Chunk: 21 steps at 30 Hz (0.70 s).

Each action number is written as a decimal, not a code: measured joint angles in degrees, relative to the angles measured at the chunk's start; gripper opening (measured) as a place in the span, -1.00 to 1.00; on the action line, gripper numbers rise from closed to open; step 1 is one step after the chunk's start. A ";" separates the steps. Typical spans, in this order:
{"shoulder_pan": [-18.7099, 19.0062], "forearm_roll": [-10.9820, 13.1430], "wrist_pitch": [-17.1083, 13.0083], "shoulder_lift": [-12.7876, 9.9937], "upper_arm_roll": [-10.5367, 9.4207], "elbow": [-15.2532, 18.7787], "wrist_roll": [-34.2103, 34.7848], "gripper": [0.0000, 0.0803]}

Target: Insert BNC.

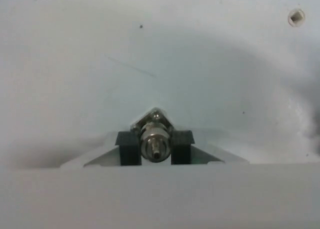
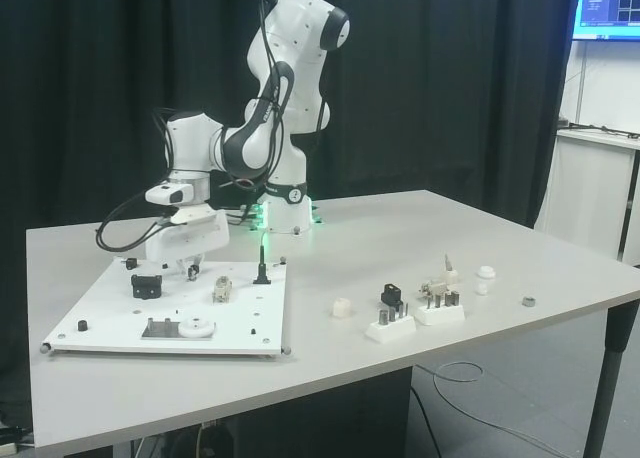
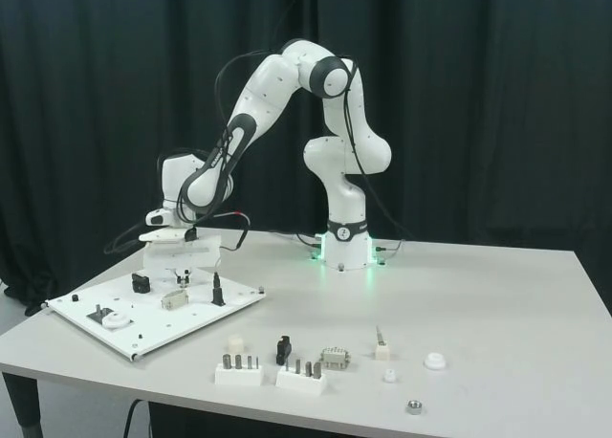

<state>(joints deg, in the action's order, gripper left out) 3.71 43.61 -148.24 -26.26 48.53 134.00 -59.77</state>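
In the wrist view a metal BNC connector (image 1: 155, 141) sits between two black fingers (image 1: 128, 148), pin end facing the white board (image 1: 150, 54) below. My gripper (image 1: 155, 149) is shut on it. In the first room view the gripper (image 2: 190, 267) hangs just over the back part of the white board (image 2: 110, 323), between a black block (image 2: 146, 284) and a small grey connector (image 2: 221, 289). The second room view shows the gripper (image 3: 182, 277) low over the same board (image 3: 206, 314). The spot directly under the connector is hidden.
On the board stand a black upright post (image 2: 261, 268), a white gear (image 2: 197, 327) and a grey bracket (image 2: 156, 327). To the right of it on the grey table lie two white part holders (image 2: 390, 328), a white ring (image 2: 341, 307), a white cap (image 2: 486, 278) and a nut (image 2: 528, 300).
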 joint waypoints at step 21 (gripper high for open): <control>-0.12 0.93 0.65 0.03 0.00 -0.03 24.42 -0.69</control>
<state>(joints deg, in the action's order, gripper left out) 3.59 44.54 -147.58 -26.23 48.54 133.98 -35.35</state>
